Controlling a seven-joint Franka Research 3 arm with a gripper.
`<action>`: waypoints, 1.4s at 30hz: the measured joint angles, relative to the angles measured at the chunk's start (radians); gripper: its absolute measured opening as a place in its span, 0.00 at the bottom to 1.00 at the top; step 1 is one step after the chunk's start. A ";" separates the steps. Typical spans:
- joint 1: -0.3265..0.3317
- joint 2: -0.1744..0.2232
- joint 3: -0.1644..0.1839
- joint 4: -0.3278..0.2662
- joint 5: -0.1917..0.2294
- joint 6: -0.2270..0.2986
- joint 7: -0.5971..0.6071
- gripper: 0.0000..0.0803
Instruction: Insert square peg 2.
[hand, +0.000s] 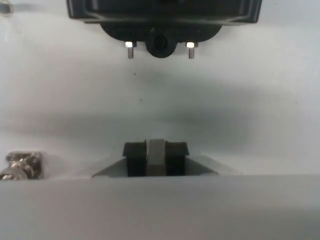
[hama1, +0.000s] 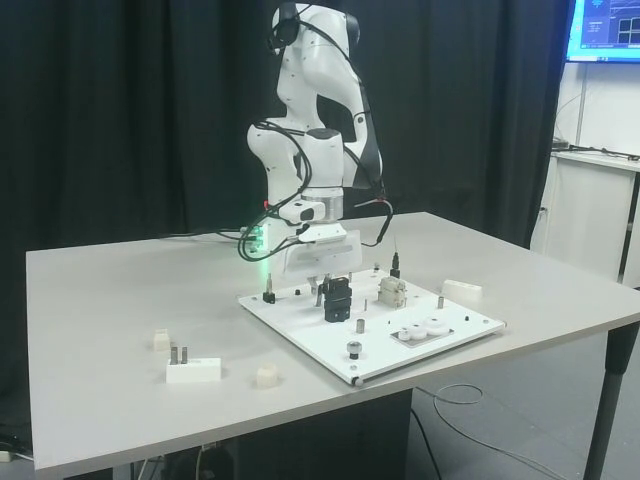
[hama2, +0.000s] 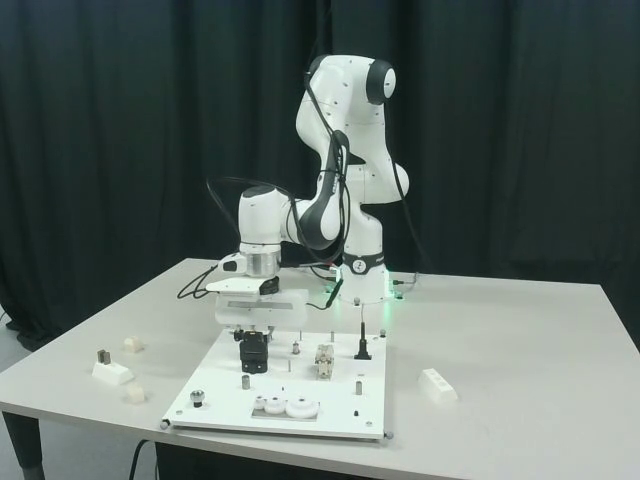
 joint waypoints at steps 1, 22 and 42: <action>0.000 0.000 0.000 0.000 0.002 0.000 0.000 0.09; -0.002 -0.001 -0.010 0.000 0.012 -0.013 -0.013 0.09; 0.002 -0.004 -0.013 0.000 0.014 -0.030 -0.034 0.09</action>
